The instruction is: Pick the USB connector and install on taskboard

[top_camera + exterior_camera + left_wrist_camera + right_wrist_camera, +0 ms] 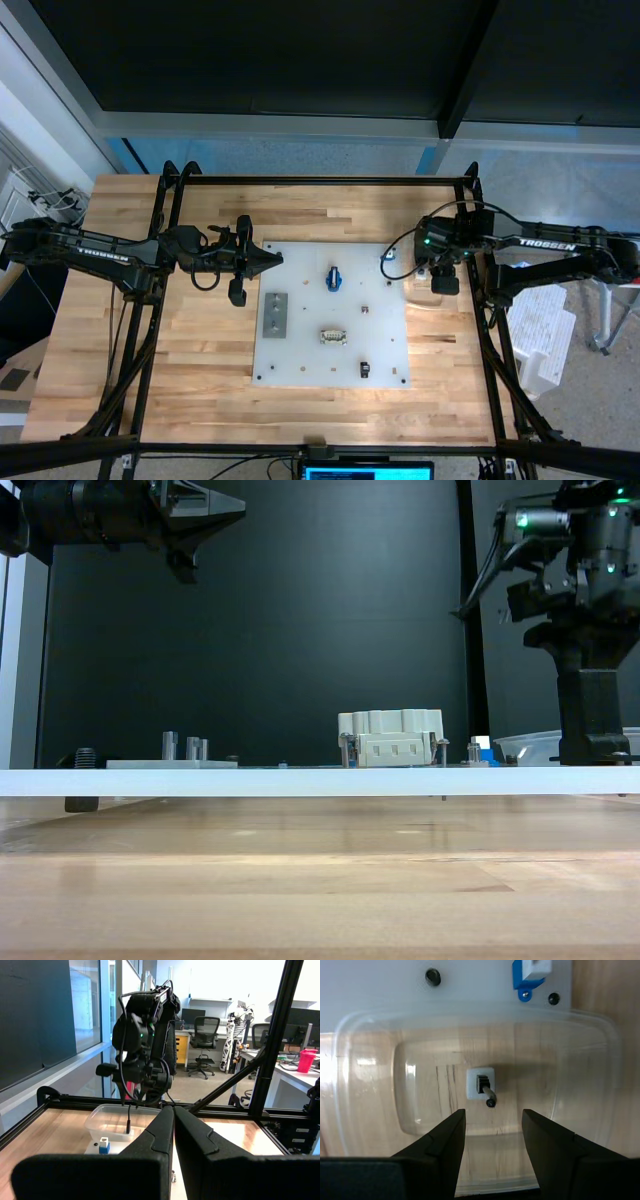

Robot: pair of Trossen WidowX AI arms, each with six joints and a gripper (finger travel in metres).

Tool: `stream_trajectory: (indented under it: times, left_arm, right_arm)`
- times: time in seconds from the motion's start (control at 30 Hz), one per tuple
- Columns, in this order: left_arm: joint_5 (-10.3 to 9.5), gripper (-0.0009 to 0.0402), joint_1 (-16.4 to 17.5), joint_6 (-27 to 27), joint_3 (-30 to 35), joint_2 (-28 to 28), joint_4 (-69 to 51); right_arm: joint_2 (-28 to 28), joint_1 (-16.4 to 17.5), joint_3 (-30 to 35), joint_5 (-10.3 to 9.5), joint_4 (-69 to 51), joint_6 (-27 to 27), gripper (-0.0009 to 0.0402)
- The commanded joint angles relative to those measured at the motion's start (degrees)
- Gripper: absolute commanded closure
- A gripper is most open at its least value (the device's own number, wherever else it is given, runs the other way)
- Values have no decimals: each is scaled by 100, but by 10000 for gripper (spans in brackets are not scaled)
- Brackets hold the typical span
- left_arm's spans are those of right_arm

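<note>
USB connector (481,1083) lies flat on the floor of your clear tray (365,1085), which sits just off the taskboard's (300,275) right edge, beside a small blue block (529,974) on the board. Your right gripper (493,1114) hangs over the tray, jaws spread and empty, with the connector just past the tips. Your left gripper (272,259) hovers high over the board's left edge, fingers pressed together on nothing, well apart from the tray.
</note>
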Motion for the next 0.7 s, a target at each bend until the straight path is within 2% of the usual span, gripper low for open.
stream_trajectory:
  times: [0.03,0.4,0.7]
  left_arm:
    - [2,393,0,2,0,0,0]
    - [2,393,2,2,2,0,0]
    - [2,393,0,2,0,0,0]
  right_arm:
    - [103,-79,-168,-13,260,-52,231]
    - [544,-94,-330,-155,673,-125,246]
    - [929,-101,-407,-153,850,-188,252]
